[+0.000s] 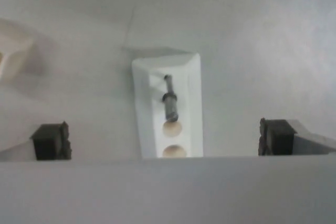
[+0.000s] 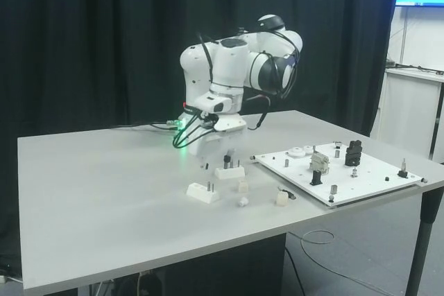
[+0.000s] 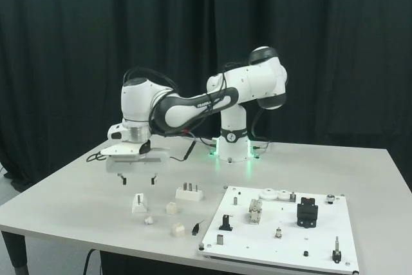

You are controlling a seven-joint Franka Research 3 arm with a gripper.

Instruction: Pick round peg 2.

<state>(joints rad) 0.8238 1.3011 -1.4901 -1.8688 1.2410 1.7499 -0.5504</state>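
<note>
My pincer (image 1: 164,139) hangs spread above the white peg holder (image 1: 169,107); the round peg (image 1: 170,99) sits off-centre, so descending risks clipping the holder.

A grey table (image 3: 77,204) carries a white board (image 3: 322,239) on the right, set with small black and grey fittings. Three small blocks (image 3: 172,208) lie near its left edge. Black curtains (image 3: 77,43) hang behind.
</note>
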